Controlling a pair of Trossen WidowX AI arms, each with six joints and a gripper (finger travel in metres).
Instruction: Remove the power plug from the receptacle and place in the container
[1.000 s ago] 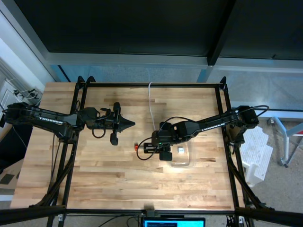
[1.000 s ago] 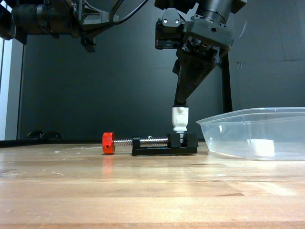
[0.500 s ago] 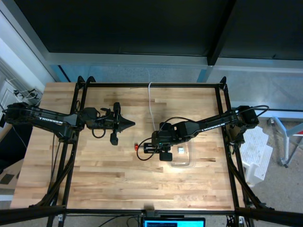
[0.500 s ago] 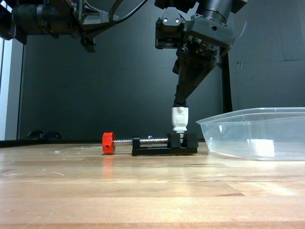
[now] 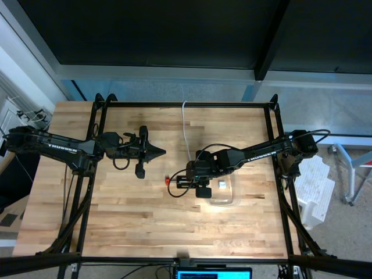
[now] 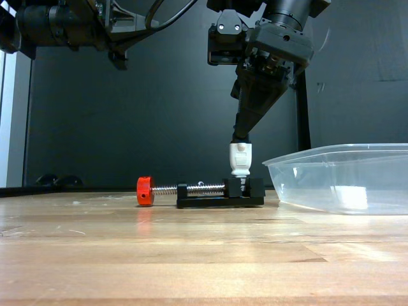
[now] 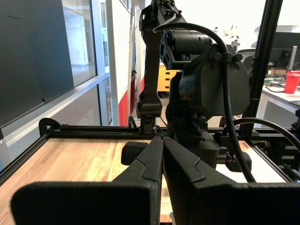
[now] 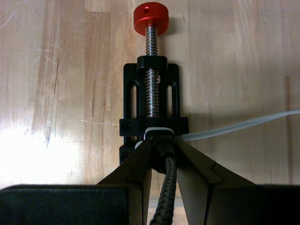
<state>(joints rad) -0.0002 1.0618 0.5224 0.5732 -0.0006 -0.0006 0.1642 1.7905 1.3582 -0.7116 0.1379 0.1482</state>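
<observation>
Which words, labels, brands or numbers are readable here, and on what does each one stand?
"TROSSEN": white letters on the left arm.
Right arm: similar lettering, too small to read.
Screen at the near edge: too blurred to read.
Nothing on the left pincer, shut and parked above the table, or the right pincer, shut on the power plug above the receptacle.

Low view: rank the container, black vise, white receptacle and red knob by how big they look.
1. container
2. black vise
3. receptacle and red knob, too close to rank.
The right claw grips the power plug above the receptacle; the left claw hangs shut over the table's left.
</observation>
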